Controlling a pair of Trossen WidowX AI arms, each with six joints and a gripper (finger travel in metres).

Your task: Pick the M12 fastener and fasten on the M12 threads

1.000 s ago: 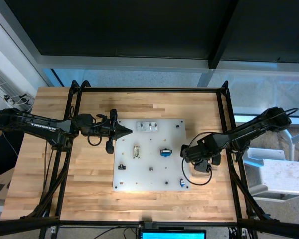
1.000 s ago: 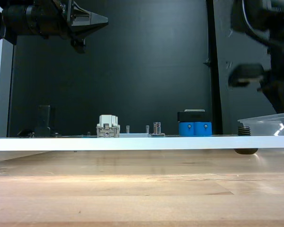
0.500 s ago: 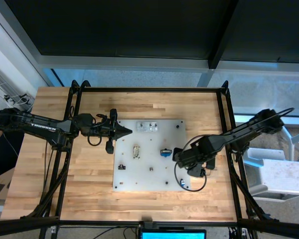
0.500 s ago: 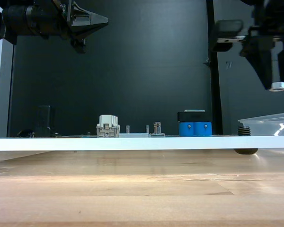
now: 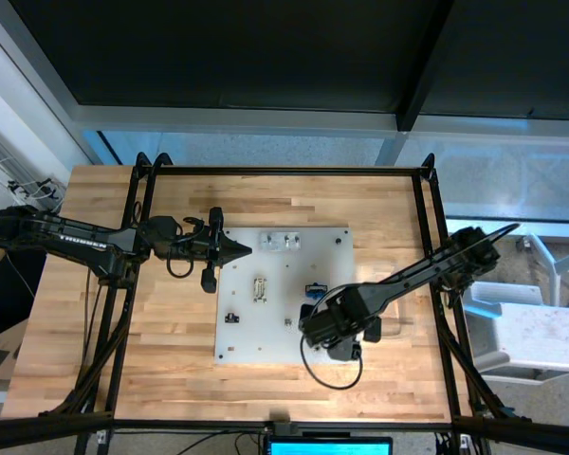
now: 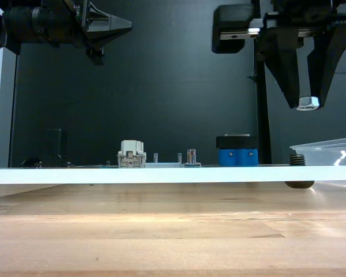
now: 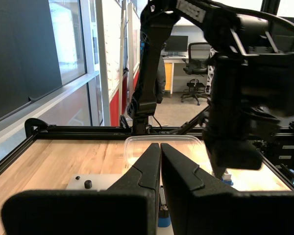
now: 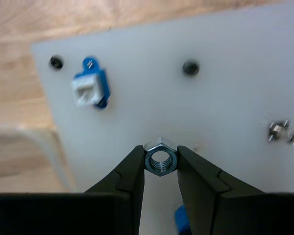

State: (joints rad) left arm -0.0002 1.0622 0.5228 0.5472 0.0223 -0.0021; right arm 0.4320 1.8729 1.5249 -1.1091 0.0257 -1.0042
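Note:
The small silver nut (image 8: 160, 160) sits pinched between the fingertips of my right gripper (image 8: 160, 169), which is shut on it. In the low view the nut (image 6: 307, 104) hangs high in the air, above and slightly right of the black ribbed stud (image 6: 298, 159), whose ribs are bare. From above, the right gripper (image 5: 325, 329) hovers over the white board (image 5: 266, 332) near its near right part, and the arm hides the stud. My left gripper (image 5: 240, 249) hangs shut over the board's far left edge, holding nothing.
The clear tray (image 6: 334, 151) stands right of the board, behind the stud. A blue connector block (image 6: 237, 156), a grey-white connector (image 6: 131, 154) and a silver post (image 6: 191, 156) stand on the board. A small blue-and-white connector (image 8: 90, 89) is close to the board's edge.
The right arm has swung from the tray leftward over the board, carrying the nut. In the low view the gripper has moved left and looms larger. The left arm is still.

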